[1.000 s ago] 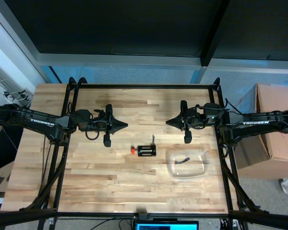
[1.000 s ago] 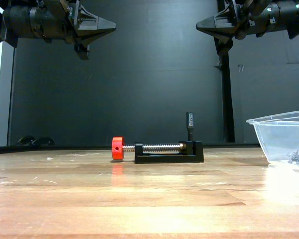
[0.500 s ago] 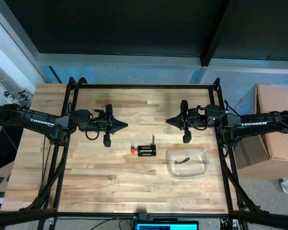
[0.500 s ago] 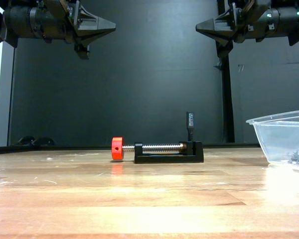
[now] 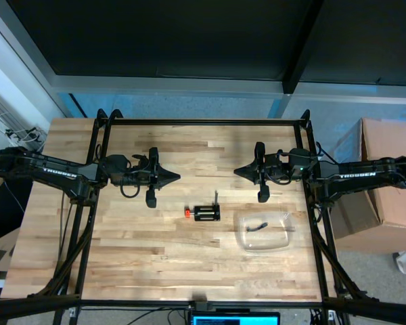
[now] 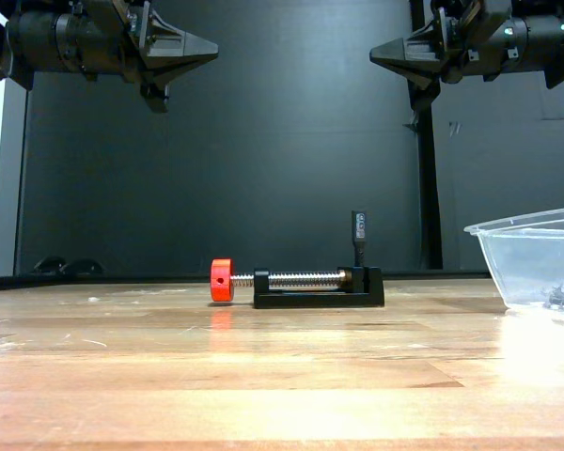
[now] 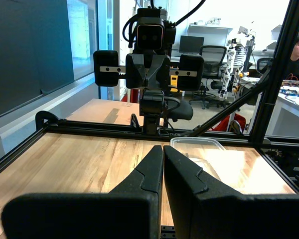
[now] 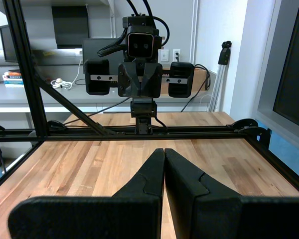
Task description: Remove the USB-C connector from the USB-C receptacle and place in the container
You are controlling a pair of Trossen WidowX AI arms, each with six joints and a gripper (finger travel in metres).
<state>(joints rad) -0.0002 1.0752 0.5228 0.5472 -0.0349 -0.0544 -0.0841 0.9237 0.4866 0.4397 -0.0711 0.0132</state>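
Observation:
The USB-C connector (image 5: 257, 226) lies free as a small dark piece inside the clear plastic container (image 5: 284, 215), low against its wall in the low view (image 6: 560, 295). A black clamp (image 5: 207, 214) with a red knob (image 6: 222, 280) sits mid-table and holds a thin upright black receptacle piece (image 6: 358, 225). My left gripper (image 5: 179, 177) hangs high over the table's left half, shut and empty, pointing inward. My right gripper (image 5: 235, 172) hangs high at the right, also shut and empty, above and behind the container. Each wrist view shows closed fingertips (image 7: 163, 147) (image 8: 164, 150) facing the other arm.
A black metal frame (image 5: 203, 122) rims the wooden table. A cardboard box (image 5: 386, 183) stands off the table's right edge. The container (image 6: 522, 258) sits at the near right, with the clamp (image 6: 310, 282) to its left.
The right gripper has shifted very slightly in the air. The left arm, the clamp and the connector in the container have not moved.

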